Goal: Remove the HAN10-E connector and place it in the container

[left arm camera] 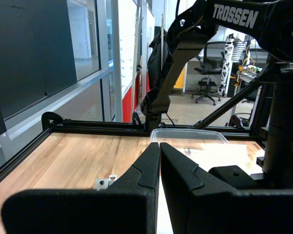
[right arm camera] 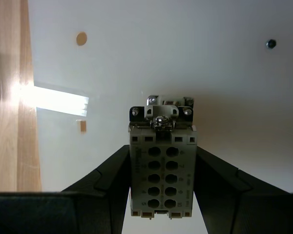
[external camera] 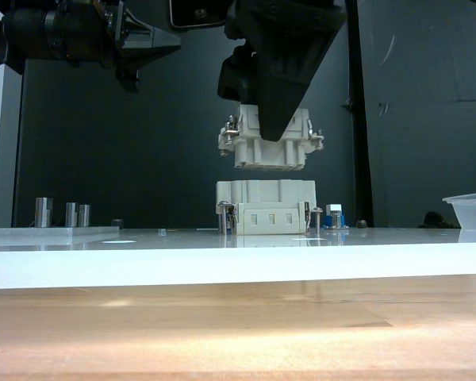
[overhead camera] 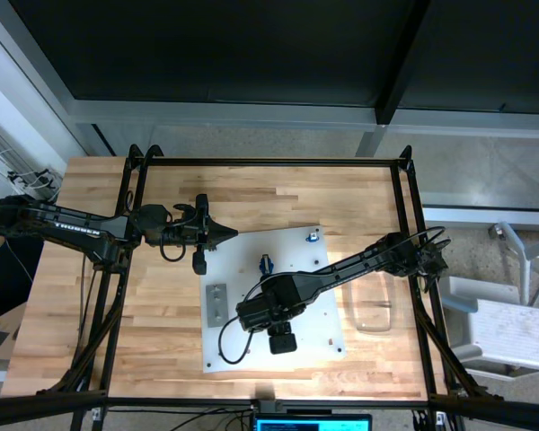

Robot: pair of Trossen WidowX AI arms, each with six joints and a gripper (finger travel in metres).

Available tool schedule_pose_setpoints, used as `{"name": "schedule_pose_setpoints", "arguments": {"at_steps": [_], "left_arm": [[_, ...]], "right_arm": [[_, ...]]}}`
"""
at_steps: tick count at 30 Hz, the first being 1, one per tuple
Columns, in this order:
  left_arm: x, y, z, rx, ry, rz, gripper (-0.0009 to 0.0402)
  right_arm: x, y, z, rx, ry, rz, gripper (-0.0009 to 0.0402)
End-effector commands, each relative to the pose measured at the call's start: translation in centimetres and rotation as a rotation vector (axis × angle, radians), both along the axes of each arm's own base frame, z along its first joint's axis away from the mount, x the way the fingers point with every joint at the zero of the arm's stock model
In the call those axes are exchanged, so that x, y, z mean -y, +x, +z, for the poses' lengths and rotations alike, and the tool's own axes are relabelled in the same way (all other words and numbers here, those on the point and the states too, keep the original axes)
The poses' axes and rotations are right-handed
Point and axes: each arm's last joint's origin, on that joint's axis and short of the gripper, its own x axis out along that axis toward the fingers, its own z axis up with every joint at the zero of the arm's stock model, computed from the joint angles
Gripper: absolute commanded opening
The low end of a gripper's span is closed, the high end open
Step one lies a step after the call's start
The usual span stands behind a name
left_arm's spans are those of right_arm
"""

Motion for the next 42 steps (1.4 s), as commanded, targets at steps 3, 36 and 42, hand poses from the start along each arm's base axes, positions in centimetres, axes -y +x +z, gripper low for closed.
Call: {"name": "schedule_pose_setpoints", "arguments": {"at_steps": [3, 36, 42], "left_arm": [[0.0, 0.0, 0.0, 0.001, 0.000, 0.000, 0.0000], [0.0, 0.0, 0.0, 0.000, 0.000, 0.000, 0.0000], [0.0, 0.0, 0.0, 0.000, 0.000, 0.000, 0.0000]], "right_arm": [[0.4, -0.7, 1.5, 0.012, -0.004, -0.007, 0.0030], [4.3, -11.2, 2.1, -0.007, 0.003, -0.139, 0.0029], [5.2, -13.7, 1.3, -0.019, 0.006, -0.169, 0.0029]]}}
